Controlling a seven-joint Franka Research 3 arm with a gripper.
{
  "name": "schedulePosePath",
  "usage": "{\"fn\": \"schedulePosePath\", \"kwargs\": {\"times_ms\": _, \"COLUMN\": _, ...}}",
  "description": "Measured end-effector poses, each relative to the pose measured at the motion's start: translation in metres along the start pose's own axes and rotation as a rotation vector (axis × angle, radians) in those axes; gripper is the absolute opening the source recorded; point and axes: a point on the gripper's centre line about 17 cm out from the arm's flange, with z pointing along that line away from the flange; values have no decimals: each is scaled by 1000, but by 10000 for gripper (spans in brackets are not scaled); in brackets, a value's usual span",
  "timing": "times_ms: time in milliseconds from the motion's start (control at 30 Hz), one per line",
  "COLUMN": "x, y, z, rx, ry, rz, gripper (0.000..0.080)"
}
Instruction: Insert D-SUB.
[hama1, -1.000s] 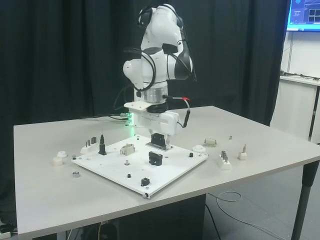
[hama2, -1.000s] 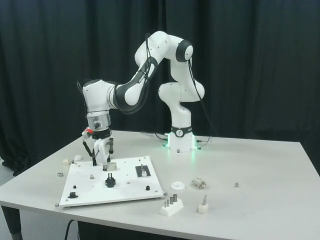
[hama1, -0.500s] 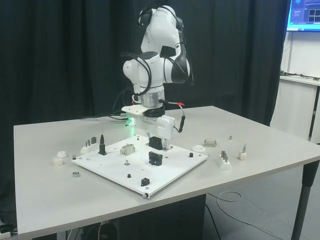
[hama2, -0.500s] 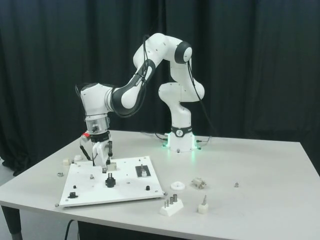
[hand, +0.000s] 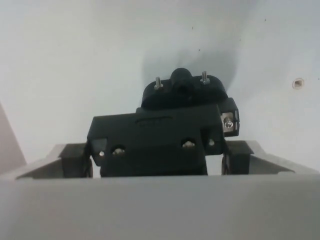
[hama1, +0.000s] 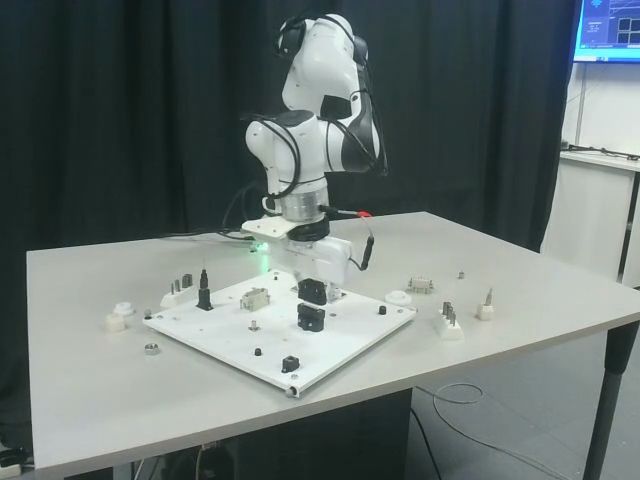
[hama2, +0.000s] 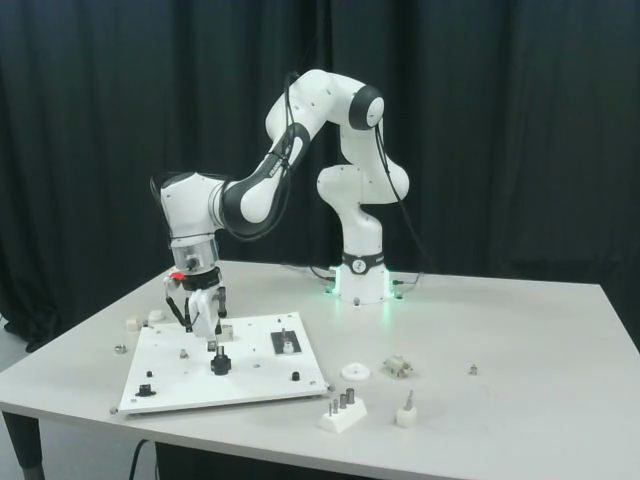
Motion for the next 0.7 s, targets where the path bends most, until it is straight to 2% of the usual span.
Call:
{"fn": "schedulePosePath", "kwargs": {"times_ms": 200, "x": -2, "y": 0, "z": 1, "rx": 2, "ry": -7, "rz": 1, "gripper": 570}}
{"fn": "schedulePosePath", "kwargs": {"times_ms": 433, "x": -9, "y": 2, "z": 4, "rx": 0, "ry": -34, "rz": 8, "gripper": 570}}
{"fn": "schedulePosePath", "kwargs": {"times_ms": 700, "x": -13, "y": 6, "z": 7, "rx": -10, "ry": -50, "rz": 6, "gripper": 570}}
